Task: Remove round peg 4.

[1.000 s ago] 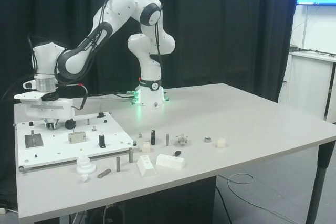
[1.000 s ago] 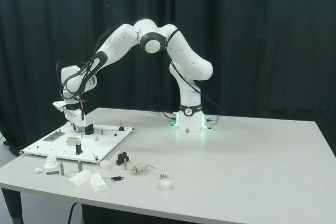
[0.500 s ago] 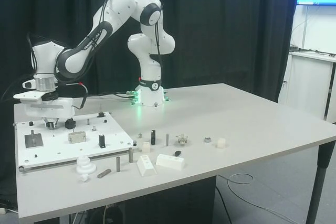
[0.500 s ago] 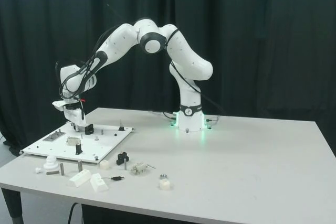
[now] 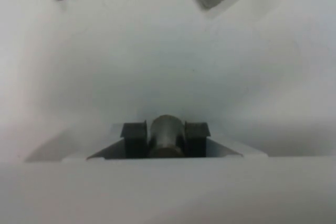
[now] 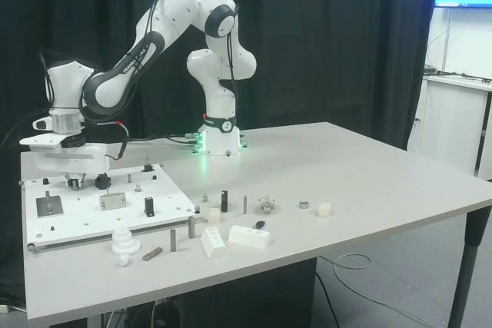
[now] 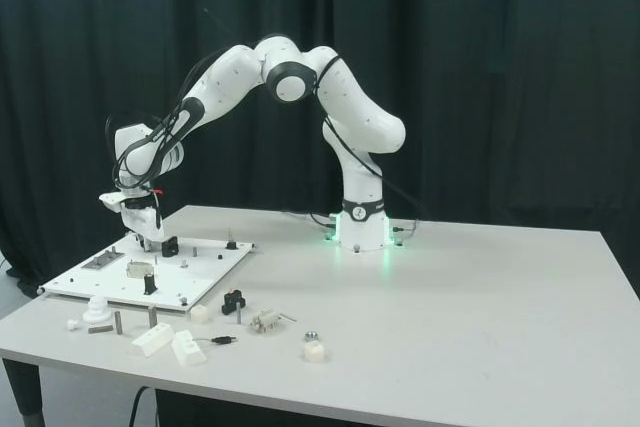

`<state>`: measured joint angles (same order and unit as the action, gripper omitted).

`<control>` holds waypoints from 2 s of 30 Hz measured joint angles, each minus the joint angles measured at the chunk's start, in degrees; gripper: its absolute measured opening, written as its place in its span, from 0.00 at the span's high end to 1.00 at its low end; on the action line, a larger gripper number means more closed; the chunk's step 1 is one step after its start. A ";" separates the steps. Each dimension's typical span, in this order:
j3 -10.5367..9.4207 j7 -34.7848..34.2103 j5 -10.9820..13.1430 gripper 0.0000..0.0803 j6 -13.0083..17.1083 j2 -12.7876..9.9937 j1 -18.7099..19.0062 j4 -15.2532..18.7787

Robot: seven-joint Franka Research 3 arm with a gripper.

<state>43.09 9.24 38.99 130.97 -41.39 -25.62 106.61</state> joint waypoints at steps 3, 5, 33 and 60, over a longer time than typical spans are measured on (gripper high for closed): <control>-0.01 0.36 0.00 0.81 0.00 0.00 -0.01 -0.01; -0.01 0.67 0.00 0.81 0.00 0.00 -0.02 -0.02; -0.05 4.35 -1.29 0.81 -0.10 0.00 0.12 -0.16; 0.34 7.72 -2.84 0.81 -0.48 0.56 0.53 -0.15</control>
<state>43.42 16.96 36.15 130.50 -40.83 -25.09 106.45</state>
